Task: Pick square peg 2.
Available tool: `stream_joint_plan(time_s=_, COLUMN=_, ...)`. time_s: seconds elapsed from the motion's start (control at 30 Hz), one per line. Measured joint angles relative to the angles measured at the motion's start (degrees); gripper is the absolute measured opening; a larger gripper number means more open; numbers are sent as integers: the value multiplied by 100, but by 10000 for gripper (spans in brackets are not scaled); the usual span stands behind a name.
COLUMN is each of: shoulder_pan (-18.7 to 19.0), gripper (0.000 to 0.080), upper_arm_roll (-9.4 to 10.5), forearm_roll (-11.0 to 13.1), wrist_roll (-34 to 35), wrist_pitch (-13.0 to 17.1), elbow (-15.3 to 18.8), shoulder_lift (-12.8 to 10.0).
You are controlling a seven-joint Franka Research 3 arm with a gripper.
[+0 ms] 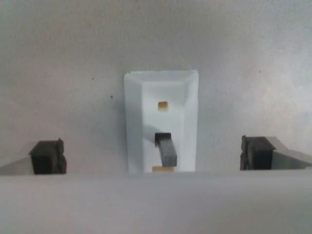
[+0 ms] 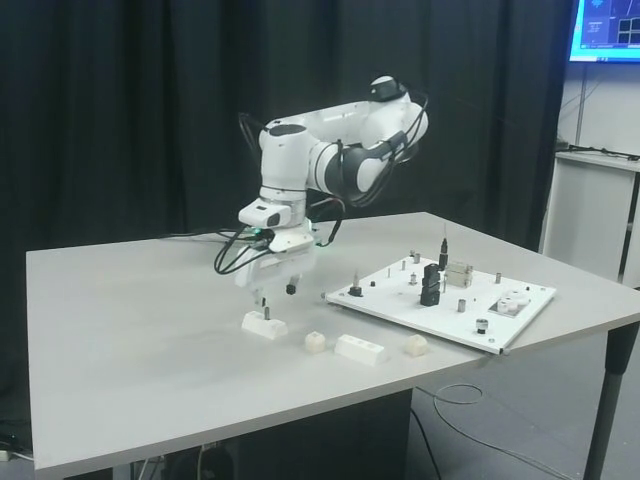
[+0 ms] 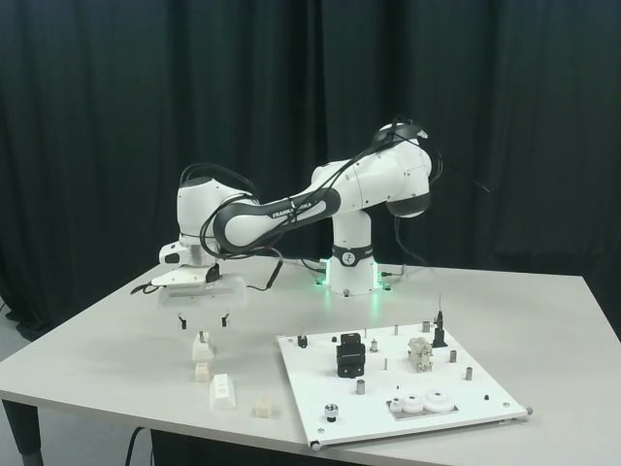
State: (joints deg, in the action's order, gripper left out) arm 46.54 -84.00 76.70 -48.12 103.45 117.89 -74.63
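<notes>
White Franka arm with black joints and cables

The arm point(image 3: 291, 209) had smooth white rounded shells with black bands at its joints and black lettering along one link. Black cables looped from its wrist and upper links. Its base point(image 3: 351, 272) glowed green at the bottom. The gripper point(image 3: 202, 321) was a white flat block with two short black fingertips point(image 1: 48, 157), and a green light showed at the wrist.

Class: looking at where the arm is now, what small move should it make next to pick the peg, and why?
Probably descend straight down. The end effector hangs open above the white holder, its fingers wide on either side, with the grey square peg standing between them, not yet reached.
</notes>
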Motion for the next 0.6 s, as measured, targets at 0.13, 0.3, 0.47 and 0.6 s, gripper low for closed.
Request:
stream_joint_plan(time_s=0.13, shoulder_pan=-72, gripper=800, upper_arm_roll=57, forearm_roll=104, wrist_roll=0, wrist_pitch=0, elbow=-10, shoulder_lift=-1)
stream_joint_plan(time_s=0.3, shoulder_pan=-161, gripper=800, upper_arm_roll=123, forearm_roll=191, wrist_roll=0, wrist_pitch=3, elbow=-27, shoulder_lift=-12)
stream_joint_plan(time_s=0.47, shoulder_pan=-257, gripper=800, upper_arm_roll=202, forearm_roll=239, wrist_roll=0, wrist_pitch=27, elbow=-71, shoulder_lift=-16)
stream_joint_plan(time_s=0.6, shoulder_pan=-342, gripper=800, upper_arm_roll=265, forearm_roll=256, wrist_roll=0, wrist_pitch=47, elbow=-127, shoulder_lift=-24)
